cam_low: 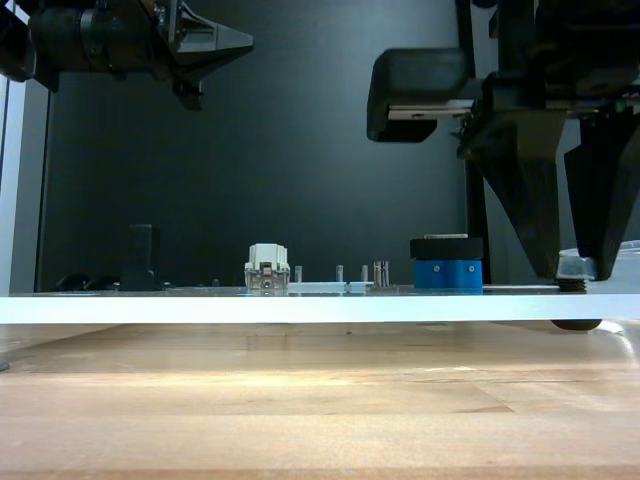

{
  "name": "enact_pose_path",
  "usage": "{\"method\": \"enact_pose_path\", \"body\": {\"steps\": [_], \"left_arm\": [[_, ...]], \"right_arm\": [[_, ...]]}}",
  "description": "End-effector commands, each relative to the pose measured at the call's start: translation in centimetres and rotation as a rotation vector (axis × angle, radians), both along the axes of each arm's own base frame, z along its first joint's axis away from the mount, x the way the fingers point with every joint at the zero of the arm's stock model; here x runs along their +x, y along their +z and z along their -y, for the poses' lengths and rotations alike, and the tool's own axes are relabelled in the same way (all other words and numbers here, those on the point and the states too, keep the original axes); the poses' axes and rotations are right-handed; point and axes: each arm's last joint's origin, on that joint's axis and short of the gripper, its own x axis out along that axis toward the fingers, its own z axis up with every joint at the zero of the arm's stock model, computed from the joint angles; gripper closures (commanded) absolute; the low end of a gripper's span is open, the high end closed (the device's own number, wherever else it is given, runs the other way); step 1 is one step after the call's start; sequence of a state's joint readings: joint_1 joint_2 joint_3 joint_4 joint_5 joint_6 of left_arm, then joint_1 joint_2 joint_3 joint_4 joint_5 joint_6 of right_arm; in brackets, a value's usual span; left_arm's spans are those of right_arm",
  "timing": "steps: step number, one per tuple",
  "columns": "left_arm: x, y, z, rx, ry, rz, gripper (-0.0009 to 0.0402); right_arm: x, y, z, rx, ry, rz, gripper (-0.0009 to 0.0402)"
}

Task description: Pick the M12 nut and place it on its threads and fasten

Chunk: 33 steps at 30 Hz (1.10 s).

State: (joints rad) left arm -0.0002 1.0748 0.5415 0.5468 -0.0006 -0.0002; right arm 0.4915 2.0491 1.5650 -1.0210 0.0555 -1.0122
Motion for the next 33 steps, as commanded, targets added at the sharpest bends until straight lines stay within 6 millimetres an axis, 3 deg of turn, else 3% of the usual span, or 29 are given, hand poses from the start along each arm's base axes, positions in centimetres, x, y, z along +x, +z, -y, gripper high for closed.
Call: {"method": "enact_pose_path", "body": {"steps": [1,18,33], "left_arm": [[0.01,0.0,0.0,0.0,0.0,0.0,0.0393],[0.01,0.0,0.0,0.0,0.0,0.0,0.0393],[0.01,0.0,0.0,0.0,0.0,0.0,0.0393]], "right_arm": [[0.07,-0.47,-0.01,0.0,-0.001,-0.015,0.0393],[0.23,-0.69,-0.06,0.007,-0.06,-0.007,0.0393],[0.34,-0.67,0.04,0.075,-0.855,0.011,0.0393]]}}
